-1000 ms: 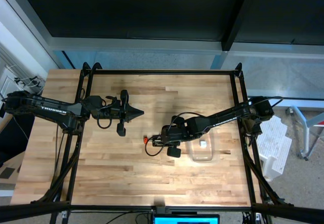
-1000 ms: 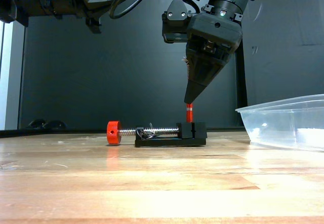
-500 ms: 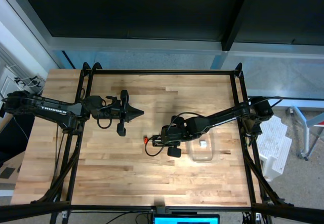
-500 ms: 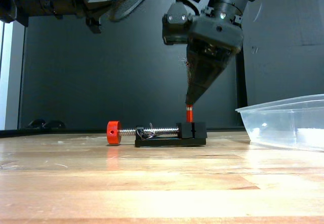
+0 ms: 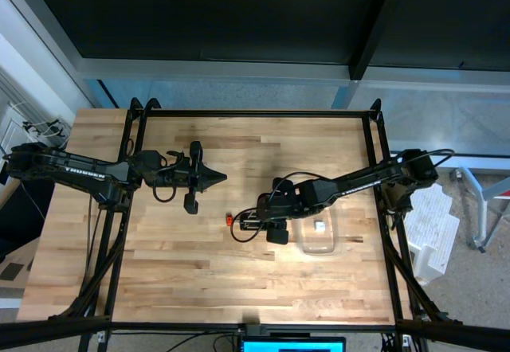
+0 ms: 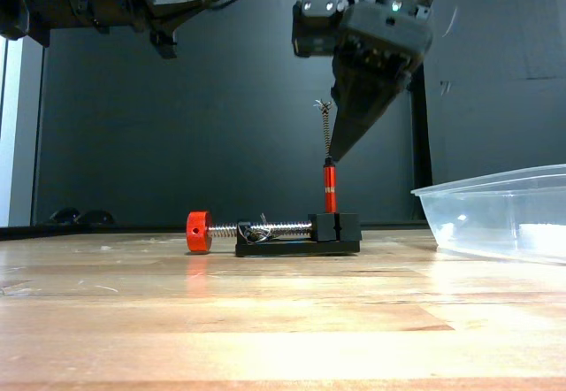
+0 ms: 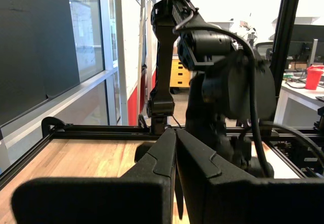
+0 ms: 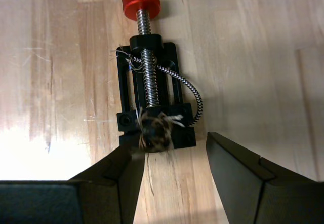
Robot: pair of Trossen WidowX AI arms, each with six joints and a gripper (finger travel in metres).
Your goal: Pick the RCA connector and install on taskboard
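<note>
I'm matte black all over; white lettering on my left arm [image 5: 80,174]; black cables [image 7: 250,92] loop at both wrists; left gripper [image 7: 175,133], over the table's [image 5: 199,272] left half, has wedge-shaped black fingers; right gripper [image 8: 174,150], mid-table, same tapered black fingers, tiny green light on its housing

I was running this in a robotics lab: a butcher-block tabletop [image 5: 239,280] boxed in a black metal frame [image 5: 255,114]. Past it stood glass partitions [image 7: 86,36] and office desks [image 7: 297,90].
</note>
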